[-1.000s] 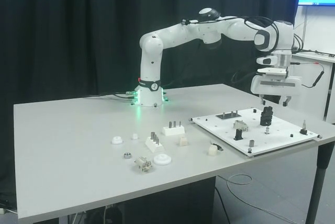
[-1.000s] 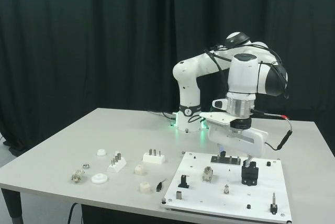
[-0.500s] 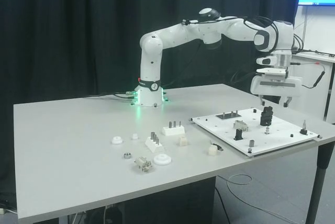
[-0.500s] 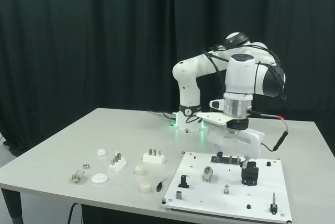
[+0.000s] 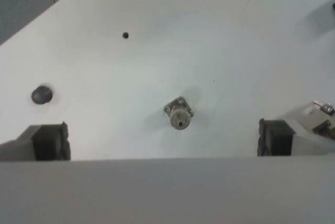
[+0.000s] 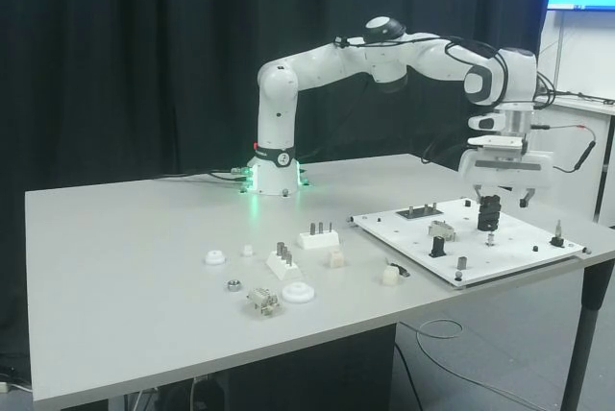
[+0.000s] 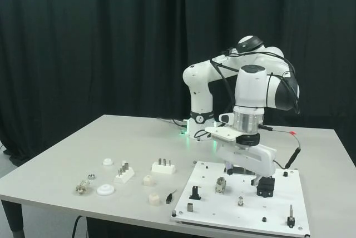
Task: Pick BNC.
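The BNC (image 5: 179, 114) looks small, rigid, light and probably slick metal, so I'd pinch its round barrel with the spread-wide gripper (image 5: 162, 139) hovering above.

Small white parts (image 6: 317, 238) lie on the grey table (image 6: 125, 248) beside a white board (image 6: 524, 253).

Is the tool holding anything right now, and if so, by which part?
Nothing is held. The tool is open above the white board, with the BNC connector standing untouched between its fingers.
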You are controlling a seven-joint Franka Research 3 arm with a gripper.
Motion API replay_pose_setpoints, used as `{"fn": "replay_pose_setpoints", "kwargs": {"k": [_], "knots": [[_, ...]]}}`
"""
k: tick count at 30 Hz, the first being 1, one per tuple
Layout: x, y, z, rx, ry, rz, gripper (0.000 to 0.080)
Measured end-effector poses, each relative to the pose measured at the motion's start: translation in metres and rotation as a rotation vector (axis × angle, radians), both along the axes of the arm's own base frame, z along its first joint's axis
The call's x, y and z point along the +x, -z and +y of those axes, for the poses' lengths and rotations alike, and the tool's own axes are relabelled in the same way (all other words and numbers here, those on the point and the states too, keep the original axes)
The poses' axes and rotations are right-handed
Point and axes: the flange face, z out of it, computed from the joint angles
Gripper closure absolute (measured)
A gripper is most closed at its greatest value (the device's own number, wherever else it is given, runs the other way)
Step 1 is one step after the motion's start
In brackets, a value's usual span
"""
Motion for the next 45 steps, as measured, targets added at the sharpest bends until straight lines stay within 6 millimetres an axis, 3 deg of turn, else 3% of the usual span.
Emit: {"fn": "replay_pose_setpoints", "kwargs": {"k": [45], "knots": [[0.004, 0.065, -0.004, 0.016, -0.008, 0.05, 0.0003]]}}
